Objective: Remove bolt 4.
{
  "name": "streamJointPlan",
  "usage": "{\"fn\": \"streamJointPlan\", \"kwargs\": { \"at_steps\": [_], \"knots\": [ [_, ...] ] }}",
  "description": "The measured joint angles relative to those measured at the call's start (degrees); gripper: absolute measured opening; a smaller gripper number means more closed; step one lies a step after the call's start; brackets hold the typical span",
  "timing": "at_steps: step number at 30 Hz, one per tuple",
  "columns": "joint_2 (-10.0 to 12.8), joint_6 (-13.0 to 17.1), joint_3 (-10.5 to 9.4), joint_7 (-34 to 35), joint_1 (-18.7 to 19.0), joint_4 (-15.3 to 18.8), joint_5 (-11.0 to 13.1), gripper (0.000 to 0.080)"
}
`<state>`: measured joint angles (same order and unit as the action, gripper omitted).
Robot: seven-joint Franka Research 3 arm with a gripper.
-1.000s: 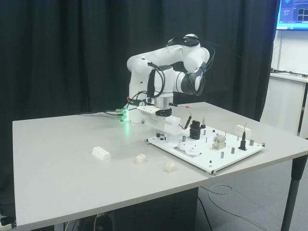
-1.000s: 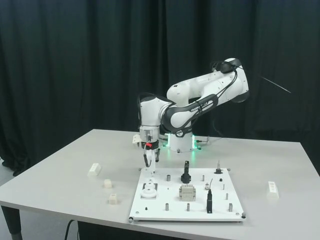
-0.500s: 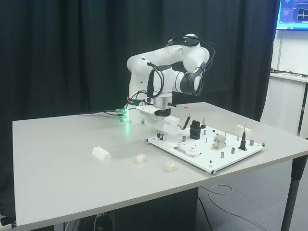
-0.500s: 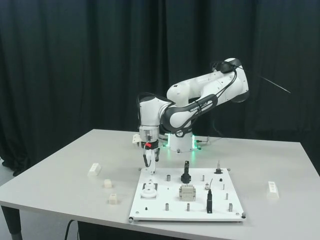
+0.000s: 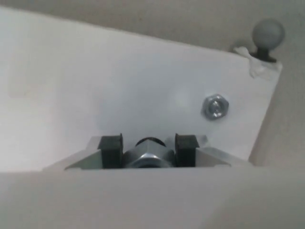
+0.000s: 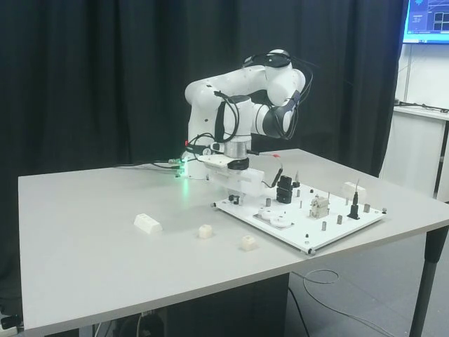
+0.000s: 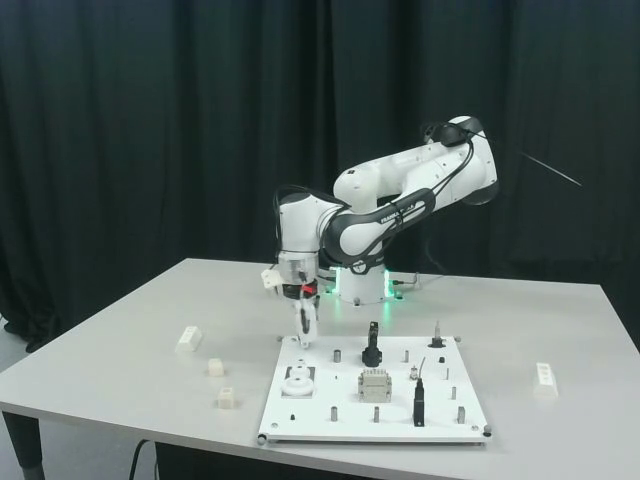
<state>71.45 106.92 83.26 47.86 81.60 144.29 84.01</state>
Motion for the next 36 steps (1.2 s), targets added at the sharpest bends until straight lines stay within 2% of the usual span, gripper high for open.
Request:
{"fn": "streamJointPlan", "kwargs": {
  "at_steps": [3,22,36],
  "knots": [
    [0.0,0.0,0.0,-5.0,0.0,0.0,0.0,0.0231],
    [0.0,-0.1,-0.01,-24.8,0.0,-0.2,0.1,0.0231],
    [0.0,-0.5,0.11,-43.0,0.0,-0.3,0.1,0.0231]
  ]
}}
